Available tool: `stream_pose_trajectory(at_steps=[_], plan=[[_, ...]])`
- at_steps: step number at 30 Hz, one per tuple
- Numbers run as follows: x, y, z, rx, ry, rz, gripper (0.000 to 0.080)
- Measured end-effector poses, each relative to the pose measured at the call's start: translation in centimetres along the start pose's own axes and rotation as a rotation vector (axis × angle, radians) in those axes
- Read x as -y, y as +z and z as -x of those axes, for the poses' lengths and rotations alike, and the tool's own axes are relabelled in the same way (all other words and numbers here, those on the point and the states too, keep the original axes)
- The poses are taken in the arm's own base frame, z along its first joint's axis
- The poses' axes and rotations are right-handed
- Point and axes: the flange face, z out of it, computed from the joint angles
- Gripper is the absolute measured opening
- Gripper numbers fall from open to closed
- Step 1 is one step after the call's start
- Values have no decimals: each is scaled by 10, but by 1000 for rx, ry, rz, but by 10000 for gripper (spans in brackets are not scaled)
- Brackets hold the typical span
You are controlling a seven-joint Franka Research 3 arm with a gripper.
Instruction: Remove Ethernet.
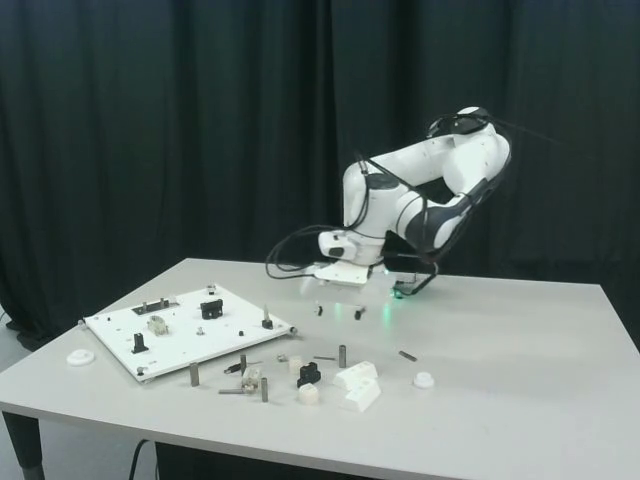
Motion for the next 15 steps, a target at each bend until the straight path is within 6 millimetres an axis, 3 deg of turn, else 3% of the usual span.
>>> stream_pose_trajectory(at_steps=[15], plan=[[-64,30,-11,83,-107,14,800]])
